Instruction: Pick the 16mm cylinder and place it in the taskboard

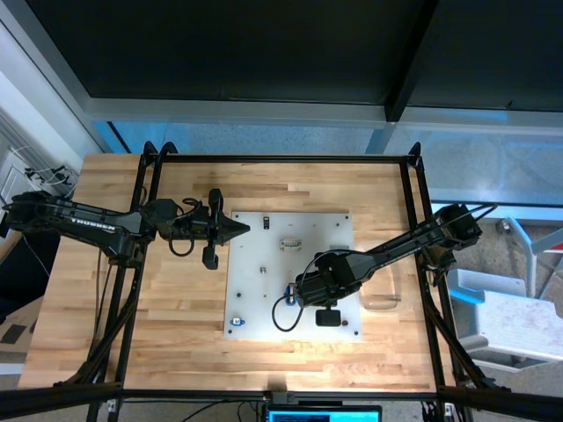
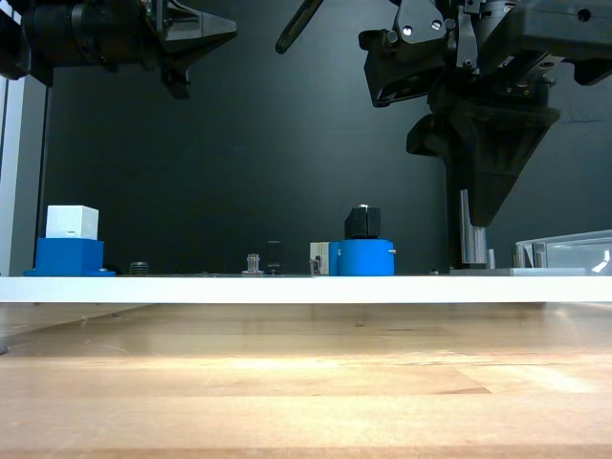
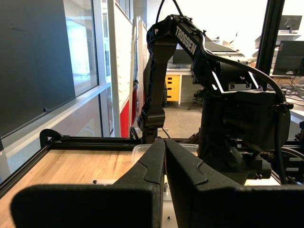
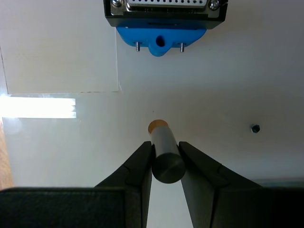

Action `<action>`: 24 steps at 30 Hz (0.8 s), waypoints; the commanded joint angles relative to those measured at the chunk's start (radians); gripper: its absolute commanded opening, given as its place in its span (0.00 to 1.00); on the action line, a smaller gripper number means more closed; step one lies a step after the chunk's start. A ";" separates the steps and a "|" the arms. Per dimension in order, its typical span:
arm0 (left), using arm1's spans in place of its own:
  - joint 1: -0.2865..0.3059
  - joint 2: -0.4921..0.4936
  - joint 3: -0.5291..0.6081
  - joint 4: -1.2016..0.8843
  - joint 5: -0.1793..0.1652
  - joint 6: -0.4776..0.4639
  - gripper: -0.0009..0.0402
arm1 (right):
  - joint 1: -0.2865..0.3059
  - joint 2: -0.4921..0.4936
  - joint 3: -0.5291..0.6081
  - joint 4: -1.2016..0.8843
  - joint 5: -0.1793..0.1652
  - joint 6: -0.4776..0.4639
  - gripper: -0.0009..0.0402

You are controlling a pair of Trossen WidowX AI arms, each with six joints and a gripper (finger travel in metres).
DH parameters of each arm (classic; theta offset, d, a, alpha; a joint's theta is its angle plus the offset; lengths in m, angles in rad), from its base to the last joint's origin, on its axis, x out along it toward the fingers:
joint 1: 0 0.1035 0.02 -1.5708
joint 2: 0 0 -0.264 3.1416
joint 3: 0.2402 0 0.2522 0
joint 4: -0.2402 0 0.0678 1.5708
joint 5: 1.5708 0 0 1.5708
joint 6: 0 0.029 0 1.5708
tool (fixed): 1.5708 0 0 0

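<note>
Right gripper is clamped on the cylinder, held upright with its tip at the taskboard. Keep it plumb, press straight down into its hole, and let go only once seated. Left gripper, fingers together, hangs over the board's left edge.

wooden table, dark panel behind, sunlit windows alongside.

Count: 2 pincers; left pincer closed empty above the taskboard left edge; right pincer over the board, clamping 1 16mm cylinder; 1 taskboard; 2 blue parts; 1 multi-pin connector; 1 clear tray; 1 tabletop
</note>
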State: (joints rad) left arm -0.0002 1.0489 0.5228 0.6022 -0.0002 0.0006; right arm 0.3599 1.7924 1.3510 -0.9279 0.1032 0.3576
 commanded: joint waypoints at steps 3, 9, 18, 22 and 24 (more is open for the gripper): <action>0.000 0.000 0.000 0.000 0.000 0.000 0.02 | 0.000 -0.001 -0.001 0.001 0.000 0.001 0.10; 0.000 0.000 0.000 0.000 0.000 0.000 0.02 | 0.000 0.032 -0.001 0.013 -0.025 0.000 0.10; 0.000 0.000 0.000 0.000 0.000 0.000 0.02 | 0.000 0.031 -0.001 0.019 -0.023 -0.001 0.10; 0.000 0.000 0.000 0.000 0.000 0.000 0.02 | 0.000 0.031 -0.001 0.019 -0.018 -0.001 0.10; 0.000 0.000 0.000 0.000 0.000 0.000 0.02 | 0.000 0.031 -0.001 0.019 -0.017 0.000 0.10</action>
State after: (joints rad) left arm -0.0002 1.0489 0.5228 0.6025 0.0002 0.0006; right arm 0.3599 1.8217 1.3502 -0.9081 0.0849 0.3569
